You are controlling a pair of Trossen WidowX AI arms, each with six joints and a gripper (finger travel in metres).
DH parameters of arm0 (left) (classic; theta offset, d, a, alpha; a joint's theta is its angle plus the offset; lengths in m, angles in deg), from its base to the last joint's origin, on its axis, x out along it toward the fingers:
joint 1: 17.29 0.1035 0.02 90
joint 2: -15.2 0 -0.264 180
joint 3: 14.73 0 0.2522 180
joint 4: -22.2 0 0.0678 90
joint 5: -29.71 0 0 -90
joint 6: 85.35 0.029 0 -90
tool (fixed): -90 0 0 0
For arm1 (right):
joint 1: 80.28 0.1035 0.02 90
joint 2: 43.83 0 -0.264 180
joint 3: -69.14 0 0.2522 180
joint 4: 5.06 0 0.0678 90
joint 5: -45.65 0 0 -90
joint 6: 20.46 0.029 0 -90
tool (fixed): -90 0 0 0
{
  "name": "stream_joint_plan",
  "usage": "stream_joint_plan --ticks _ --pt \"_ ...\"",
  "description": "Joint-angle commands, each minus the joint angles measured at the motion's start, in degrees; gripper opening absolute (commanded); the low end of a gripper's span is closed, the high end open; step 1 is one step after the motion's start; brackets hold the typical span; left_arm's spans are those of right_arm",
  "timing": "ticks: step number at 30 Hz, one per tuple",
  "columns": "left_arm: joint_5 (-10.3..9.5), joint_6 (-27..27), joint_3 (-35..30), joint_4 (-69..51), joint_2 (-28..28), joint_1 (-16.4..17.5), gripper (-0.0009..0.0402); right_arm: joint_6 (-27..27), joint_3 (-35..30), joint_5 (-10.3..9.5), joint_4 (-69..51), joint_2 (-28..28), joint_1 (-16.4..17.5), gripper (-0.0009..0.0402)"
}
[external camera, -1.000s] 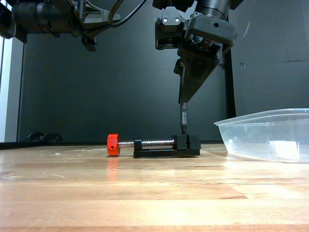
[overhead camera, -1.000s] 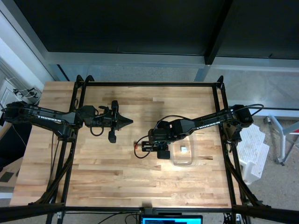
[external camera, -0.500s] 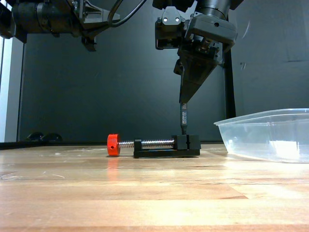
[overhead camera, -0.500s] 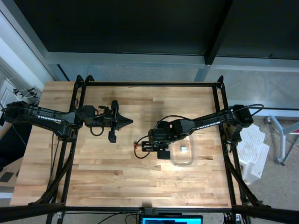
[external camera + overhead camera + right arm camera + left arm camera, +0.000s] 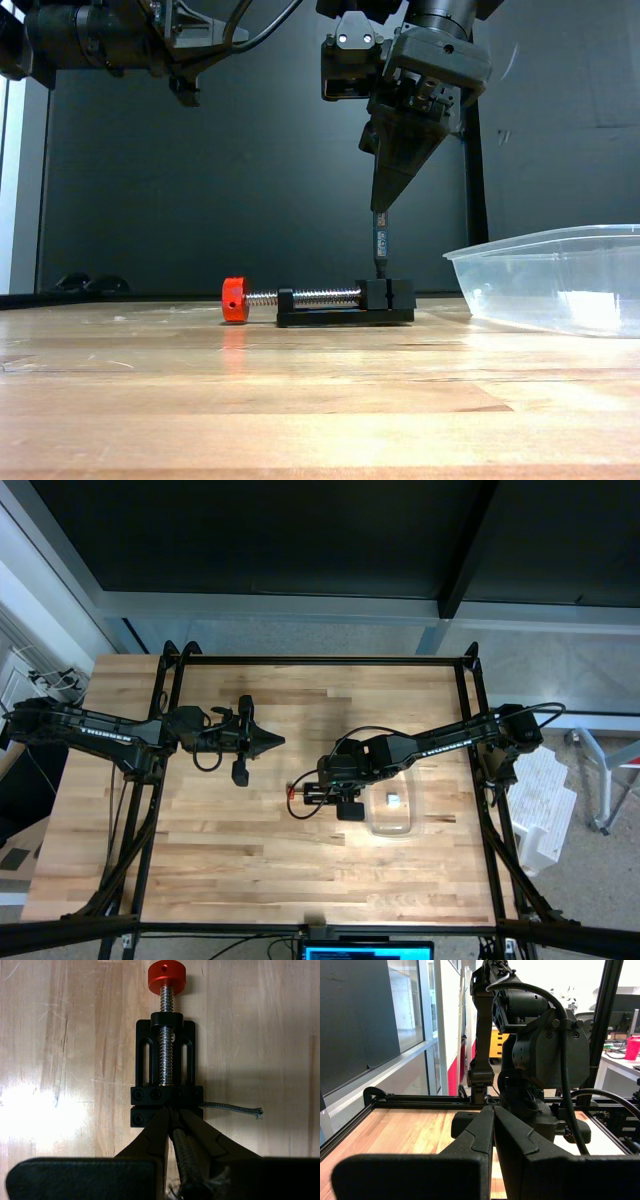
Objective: Remove the USB-C connector from taskboard and place in the container
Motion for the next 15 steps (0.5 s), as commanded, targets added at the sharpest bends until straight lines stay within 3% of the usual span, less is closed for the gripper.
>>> stream_joint_plan --ticks 1,15 --pt "0.00 0.0 0.0 0.0 0.0 0.0 0.0000 -0.3 0.0 0.11 0.0 0.7 0.0 0.0000" --pt "0.00 0.0 0.0 0.0 0.0 0.0 0.0000 -0.7 -0.2 0.07 -0.7 3.6 0.0 0.0000"
